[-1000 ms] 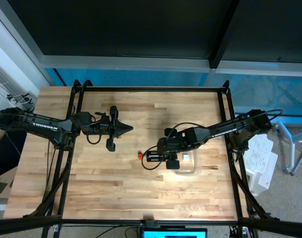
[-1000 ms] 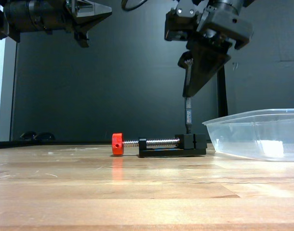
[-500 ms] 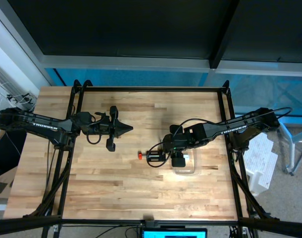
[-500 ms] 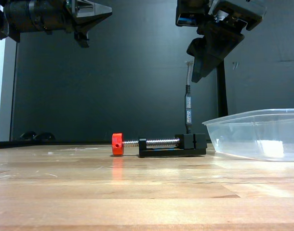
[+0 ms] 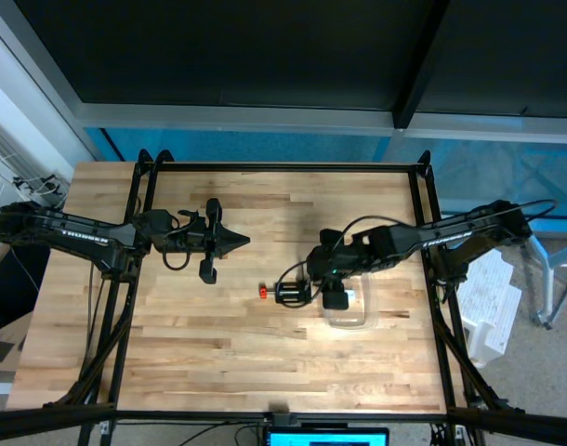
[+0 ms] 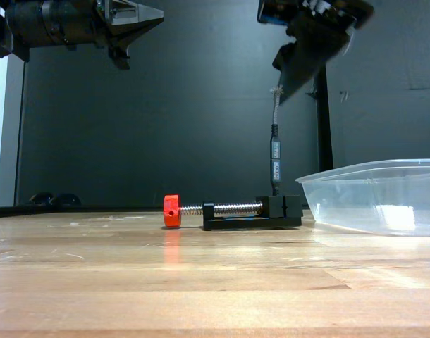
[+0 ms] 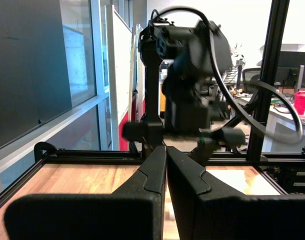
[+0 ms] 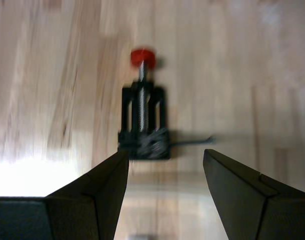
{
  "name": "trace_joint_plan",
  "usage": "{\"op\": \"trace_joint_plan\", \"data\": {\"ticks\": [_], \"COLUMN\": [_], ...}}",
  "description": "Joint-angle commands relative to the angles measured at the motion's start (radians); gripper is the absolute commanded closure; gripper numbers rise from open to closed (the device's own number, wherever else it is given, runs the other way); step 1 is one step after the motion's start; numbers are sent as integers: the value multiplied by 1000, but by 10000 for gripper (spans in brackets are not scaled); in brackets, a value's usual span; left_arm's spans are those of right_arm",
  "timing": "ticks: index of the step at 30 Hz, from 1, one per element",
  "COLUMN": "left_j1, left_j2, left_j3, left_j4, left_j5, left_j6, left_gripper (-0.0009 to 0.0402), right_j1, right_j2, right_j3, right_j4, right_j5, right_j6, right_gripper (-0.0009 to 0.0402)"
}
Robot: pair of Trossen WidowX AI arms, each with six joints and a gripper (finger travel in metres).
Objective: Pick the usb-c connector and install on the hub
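Right pincer (image 8: 165, 155) rose, spread, above hub's (image 6: 285, 209) upright connector (image 6: 275, 158); left pincer (image 7: 166, 150) parked, pressed together.

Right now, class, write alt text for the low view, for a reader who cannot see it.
The usb-c connector stands upright on the hub on the wooden table, with the right gripper just above it, fingers open. The left gripper hangs high at the left, shut, and a clear plastic tray sits right of the hub.
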Motion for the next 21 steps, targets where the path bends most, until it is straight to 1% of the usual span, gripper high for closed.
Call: {"op": "trace_joint_plan", "data": {"ticks": [1,5,11,21], "left_j1": [0,0,0,0], "left_j2": [0,0,0,0], "left_j3": [0,0,0,0], "left_j4": [0,0,0,0], "left_j5": [0,0,0,0], "left_j6": [0,0,0,0], "left_gripper": [393,393,393,393], "right_j1": [-14,-39,-66,-81], "right_j2": [-50,-122,-228,-366], "right_j3": [-3,-39,-121,-304], "right_j4": [14,68,220,499], "right_j5": [2,1,1,0], "right_j6": [-21,-39,-48,-73], "right_gripper": [203,230,276,353]}}
